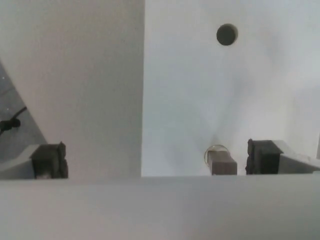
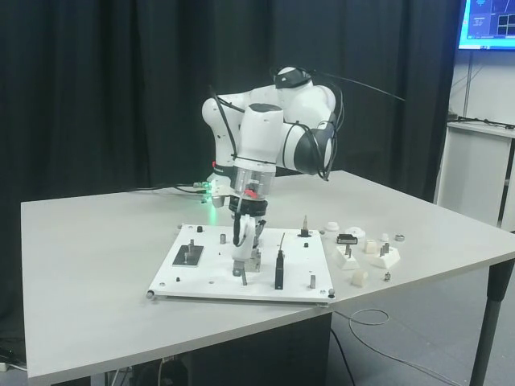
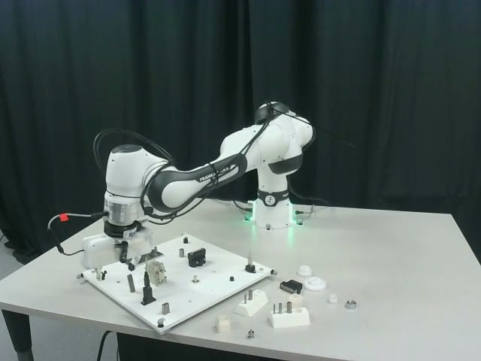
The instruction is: Insert square peg 3.
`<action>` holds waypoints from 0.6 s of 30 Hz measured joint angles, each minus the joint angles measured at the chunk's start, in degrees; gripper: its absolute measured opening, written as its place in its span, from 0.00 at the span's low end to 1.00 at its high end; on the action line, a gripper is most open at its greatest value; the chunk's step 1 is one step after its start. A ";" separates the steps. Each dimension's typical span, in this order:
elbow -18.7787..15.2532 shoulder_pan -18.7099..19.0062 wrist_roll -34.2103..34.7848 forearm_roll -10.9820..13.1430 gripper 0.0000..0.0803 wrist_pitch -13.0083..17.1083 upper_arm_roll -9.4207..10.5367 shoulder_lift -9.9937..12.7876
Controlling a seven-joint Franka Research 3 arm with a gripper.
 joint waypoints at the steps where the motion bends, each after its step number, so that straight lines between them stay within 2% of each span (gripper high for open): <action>1: 0.00 -0.02 0.00 0.00 1.00 0.00 0.01 0.01; 8: 0.10 -0.26 0.00 0.09 1.00 0.36 0.43 0.09; 18: 1.13 -1.33 0.12 0.11 1.00 1.83 2.13 0.11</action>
